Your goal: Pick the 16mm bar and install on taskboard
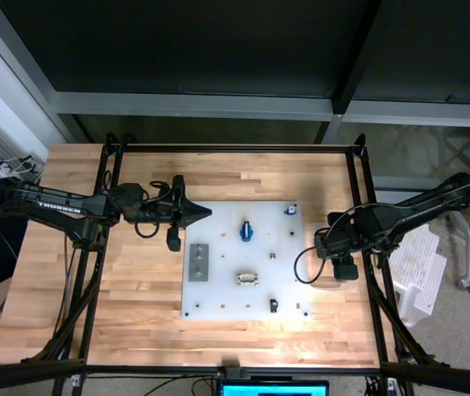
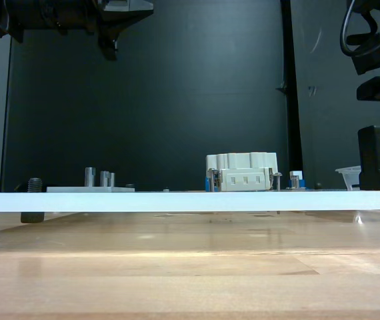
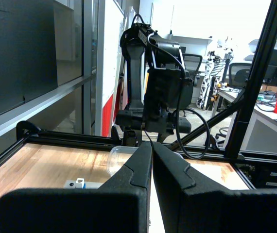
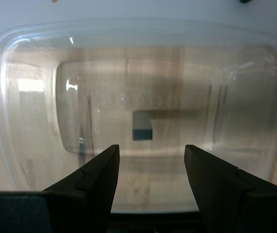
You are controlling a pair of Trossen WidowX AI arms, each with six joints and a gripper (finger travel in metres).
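Note:
The 16mm bar is a small grey block lying free on the floor of a clear plastic tray, clear of the white taskboard. My right gripper hangs open just above the tray, its fingers apart with the bar ahead of the gap and untouched. In the high view the right gripper is off the board's right edge. My left gripper is shut and empty, raised over the board's far left corner and pointing right; its fingers meet.
On the board stand a grey plate with pegs, a blue part and a white connector. Black frame posts run along both table sides. A white rack sits beyond the right edge.

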